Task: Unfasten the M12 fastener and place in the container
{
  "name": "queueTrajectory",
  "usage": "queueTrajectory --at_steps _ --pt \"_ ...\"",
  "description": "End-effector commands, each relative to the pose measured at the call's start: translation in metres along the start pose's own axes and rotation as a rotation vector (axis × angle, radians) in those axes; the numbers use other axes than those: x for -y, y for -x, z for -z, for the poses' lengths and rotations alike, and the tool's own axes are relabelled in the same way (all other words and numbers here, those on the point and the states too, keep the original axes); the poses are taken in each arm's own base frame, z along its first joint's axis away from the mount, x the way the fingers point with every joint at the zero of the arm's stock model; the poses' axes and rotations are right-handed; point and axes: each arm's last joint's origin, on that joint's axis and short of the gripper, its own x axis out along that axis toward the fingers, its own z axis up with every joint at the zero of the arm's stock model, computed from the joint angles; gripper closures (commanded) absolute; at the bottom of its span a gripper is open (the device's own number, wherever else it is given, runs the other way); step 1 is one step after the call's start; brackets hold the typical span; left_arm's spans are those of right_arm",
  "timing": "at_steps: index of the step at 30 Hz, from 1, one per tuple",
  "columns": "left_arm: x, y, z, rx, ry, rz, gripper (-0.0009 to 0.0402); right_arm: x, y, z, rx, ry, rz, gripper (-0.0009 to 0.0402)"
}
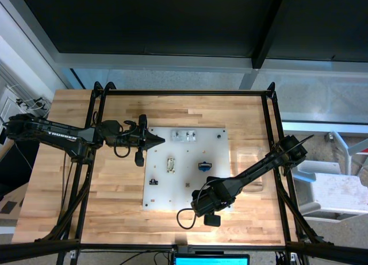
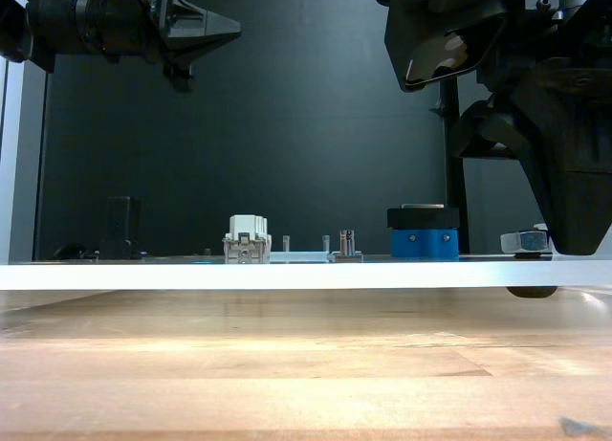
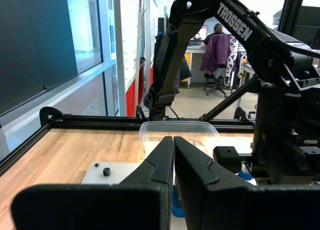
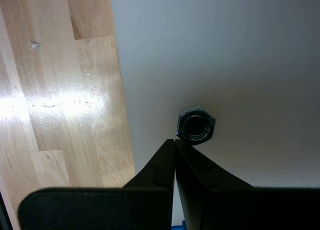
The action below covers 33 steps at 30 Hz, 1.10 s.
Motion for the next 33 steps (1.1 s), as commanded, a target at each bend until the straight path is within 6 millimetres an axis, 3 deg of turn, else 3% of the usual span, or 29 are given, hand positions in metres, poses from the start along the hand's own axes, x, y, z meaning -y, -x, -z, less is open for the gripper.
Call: queueTrajectory --at_steps 1,4,9,15,26,33 --pt "0.000 0.000 0.000 0.000 0.000 0.000 0.0393 0.000 0.000 0.000 0.004 -0.002 0.001 0.0393" --pt "0.000 0.000 0.000 0.000 0.000 0.000 0.0393 0.001 0.001 0.000 0.007 0.010 0.020 0.0393" --pt "0.000 0.000 0.000 0.000 0.000 0.000 0.0393 0.013 0.015 0.006 0.074 0.025 0.240 0.0393" --pt "0.000 0.000 0.000 0.000 0.000 0.000 0.0393 0.016 0.028 0.009 0.077 0.021 0.257 0.0393" --pt "0.000 0.000 0.000 0.000 0.000 0.000 0.0393 0.006 0.030 0.008 -0.010 0.011 -0.007 0.0393" --pt "0.000 0.000 0.000 0.000 0.000 0.000 0.0393 -0.003 0.017 0.001 0.031 0.039 -0.064 0.0393"
